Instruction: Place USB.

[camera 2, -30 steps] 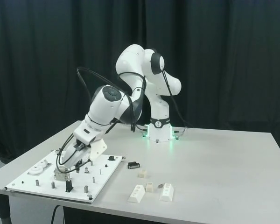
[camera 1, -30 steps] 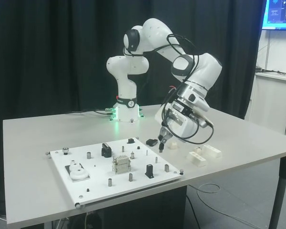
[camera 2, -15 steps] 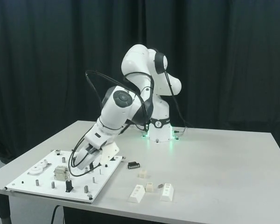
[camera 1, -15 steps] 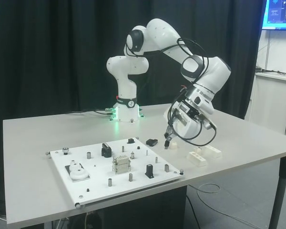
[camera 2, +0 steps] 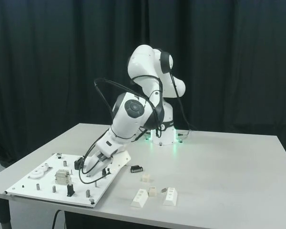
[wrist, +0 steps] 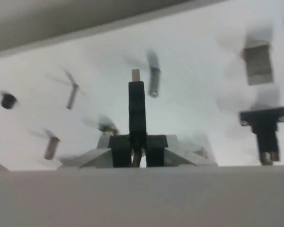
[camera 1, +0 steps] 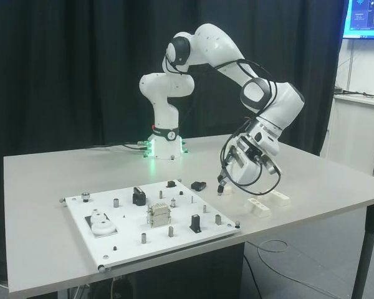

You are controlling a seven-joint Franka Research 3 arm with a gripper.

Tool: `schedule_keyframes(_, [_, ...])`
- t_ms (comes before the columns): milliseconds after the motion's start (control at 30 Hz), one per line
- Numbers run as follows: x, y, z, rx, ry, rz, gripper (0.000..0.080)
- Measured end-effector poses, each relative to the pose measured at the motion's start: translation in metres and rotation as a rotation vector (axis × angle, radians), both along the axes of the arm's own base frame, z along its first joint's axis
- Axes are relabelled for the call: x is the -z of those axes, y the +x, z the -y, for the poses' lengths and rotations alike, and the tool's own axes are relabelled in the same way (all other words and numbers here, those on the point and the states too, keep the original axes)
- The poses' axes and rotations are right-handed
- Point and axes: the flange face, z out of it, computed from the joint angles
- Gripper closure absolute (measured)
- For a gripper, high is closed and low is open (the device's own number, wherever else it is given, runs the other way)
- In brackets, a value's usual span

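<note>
Hand [wrist: 137, 150] pinches the black USB plug [wrist: 137, 109] by its rear end, long axis running straight out beyond the fingertips, metal tip leading, poised above the white assembly board [camera 1: 151, 219] near the board's worktop-side edge.

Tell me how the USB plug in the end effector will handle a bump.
Probably stiff: the USB plug juts straight from the end effector without sagging. It looks small, so likely light. Gripped only at one end, it may pivot if it hits the white board.
</note>
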Motion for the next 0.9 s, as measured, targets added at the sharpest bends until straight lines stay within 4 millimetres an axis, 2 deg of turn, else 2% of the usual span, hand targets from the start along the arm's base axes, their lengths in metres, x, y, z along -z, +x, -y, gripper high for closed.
schedule_keyframes(467, [0.02, -0.031, -0.028, 0.017, -0.002, 0.024, 0.0743])
schedule_keyframes(900, [0.02, -0.053, -0.054, -0.02, 0.014, 0.07, 0.0743])
